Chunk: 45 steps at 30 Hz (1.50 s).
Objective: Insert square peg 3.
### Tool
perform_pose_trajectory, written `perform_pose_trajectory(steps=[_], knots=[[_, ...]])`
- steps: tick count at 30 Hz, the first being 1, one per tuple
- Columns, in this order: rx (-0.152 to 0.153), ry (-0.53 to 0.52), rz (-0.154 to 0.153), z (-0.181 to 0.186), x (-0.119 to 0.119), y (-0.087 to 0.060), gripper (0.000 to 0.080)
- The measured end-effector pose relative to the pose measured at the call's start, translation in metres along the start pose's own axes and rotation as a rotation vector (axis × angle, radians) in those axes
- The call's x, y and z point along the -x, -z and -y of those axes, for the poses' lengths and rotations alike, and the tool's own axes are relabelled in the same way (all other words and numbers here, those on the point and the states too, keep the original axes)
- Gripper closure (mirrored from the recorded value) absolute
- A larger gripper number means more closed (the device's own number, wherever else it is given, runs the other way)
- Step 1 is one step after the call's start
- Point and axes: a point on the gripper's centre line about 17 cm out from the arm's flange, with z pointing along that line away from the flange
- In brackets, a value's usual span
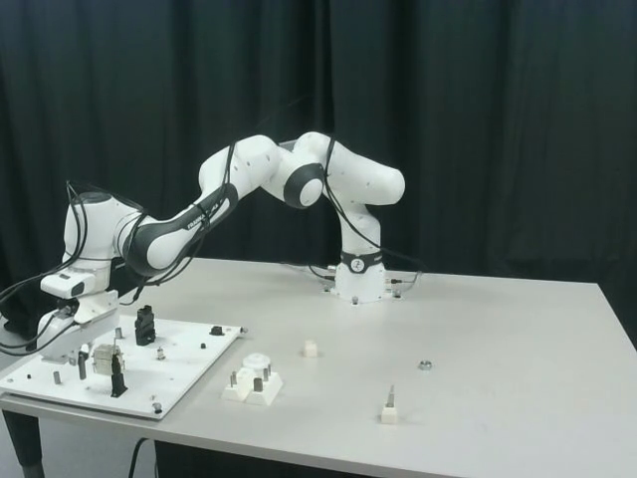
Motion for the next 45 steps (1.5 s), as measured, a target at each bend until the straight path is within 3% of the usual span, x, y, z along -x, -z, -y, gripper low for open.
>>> perform_pose_trajectory(steps=[45], knots=[[-0.007,0.002,-0.009,0.003,-0.007,-0.018,0.0691]])
